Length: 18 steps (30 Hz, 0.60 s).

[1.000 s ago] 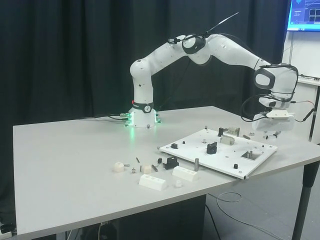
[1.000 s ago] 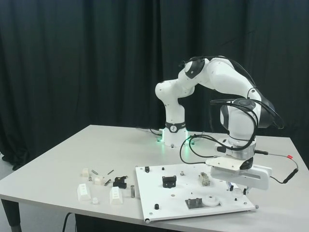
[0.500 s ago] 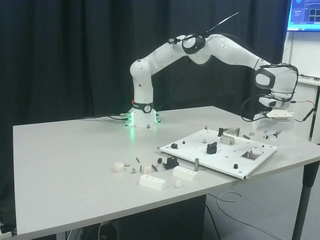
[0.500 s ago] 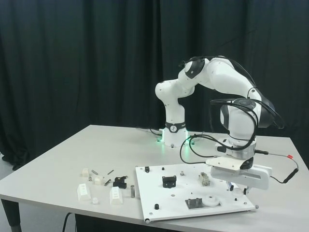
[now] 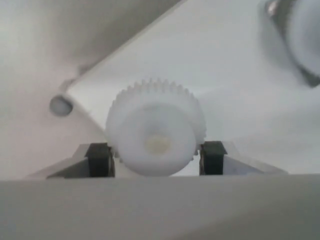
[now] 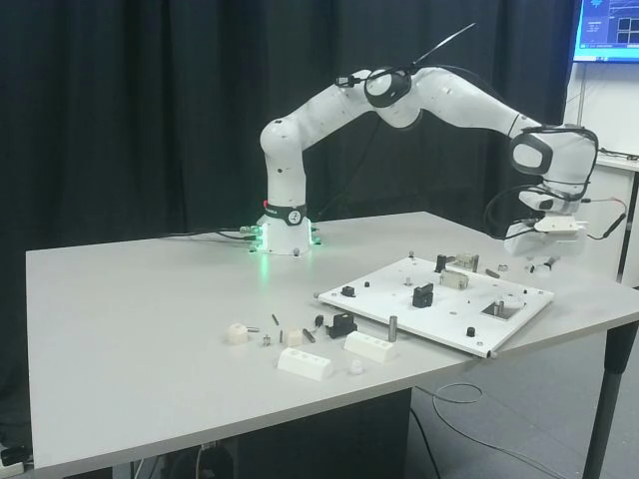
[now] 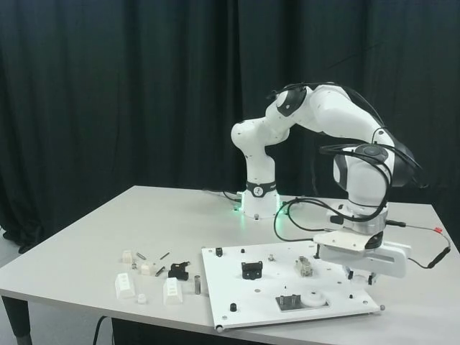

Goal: Place medium gear.

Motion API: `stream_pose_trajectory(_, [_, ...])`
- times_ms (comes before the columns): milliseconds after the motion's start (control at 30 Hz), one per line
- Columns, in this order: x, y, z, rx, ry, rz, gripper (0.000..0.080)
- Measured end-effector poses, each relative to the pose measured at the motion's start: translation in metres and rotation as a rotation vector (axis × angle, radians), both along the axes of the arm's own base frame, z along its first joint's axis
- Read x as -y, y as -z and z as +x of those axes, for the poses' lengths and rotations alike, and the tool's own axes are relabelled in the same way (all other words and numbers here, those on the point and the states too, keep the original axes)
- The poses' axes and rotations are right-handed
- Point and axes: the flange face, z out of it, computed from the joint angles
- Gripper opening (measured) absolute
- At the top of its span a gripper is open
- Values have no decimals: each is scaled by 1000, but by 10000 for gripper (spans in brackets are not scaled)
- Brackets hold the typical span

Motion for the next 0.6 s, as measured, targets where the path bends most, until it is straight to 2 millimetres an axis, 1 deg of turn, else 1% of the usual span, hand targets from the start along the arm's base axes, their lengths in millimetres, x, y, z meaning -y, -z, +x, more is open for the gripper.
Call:
stream_pose_trajectory(300, [-35, 0, -26, -47, -25, 3, 370])
stream_pose_trajectory(600, [-71, 12, -59, -81, -25, -9, 370])
